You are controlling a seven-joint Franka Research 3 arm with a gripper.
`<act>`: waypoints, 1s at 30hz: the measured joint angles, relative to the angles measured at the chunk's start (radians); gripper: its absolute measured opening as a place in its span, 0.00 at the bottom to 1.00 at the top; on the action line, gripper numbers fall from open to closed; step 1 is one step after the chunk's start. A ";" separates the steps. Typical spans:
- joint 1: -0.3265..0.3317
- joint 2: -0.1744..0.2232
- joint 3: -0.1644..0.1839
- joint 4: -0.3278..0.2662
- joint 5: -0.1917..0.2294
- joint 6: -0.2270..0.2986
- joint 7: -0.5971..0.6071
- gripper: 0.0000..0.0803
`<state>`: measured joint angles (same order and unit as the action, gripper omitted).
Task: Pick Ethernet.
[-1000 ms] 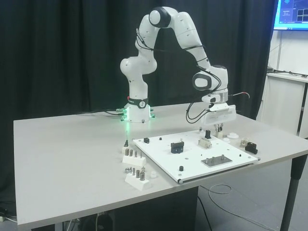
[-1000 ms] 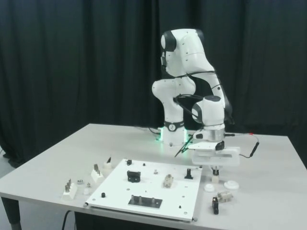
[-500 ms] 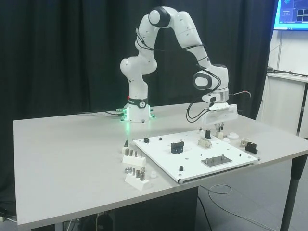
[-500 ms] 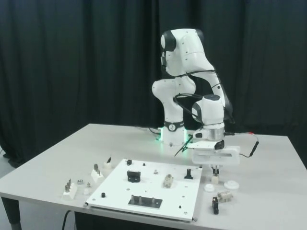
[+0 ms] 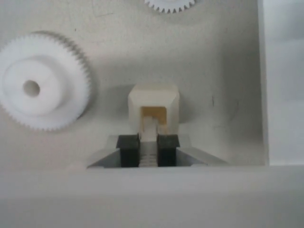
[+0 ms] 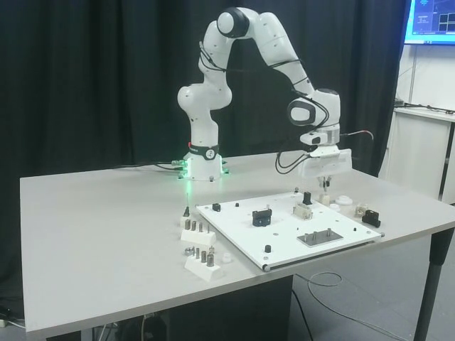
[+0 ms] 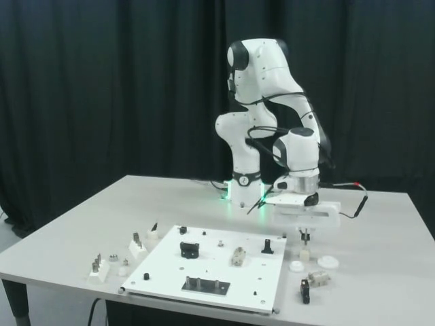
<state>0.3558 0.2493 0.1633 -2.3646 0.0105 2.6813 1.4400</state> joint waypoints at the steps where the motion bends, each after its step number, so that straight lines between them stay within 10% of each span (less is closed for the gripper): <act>1: 0.000 -0.005 0.000 0.001 0.000 -0.006 0.001 0.10; 30: 0.000 -0.068 0.000 0.048 0.000 -0.134 0.024 0.10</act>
<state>0.3560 0.1814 0.1633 -2.3169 0.0105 2.5472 1.4638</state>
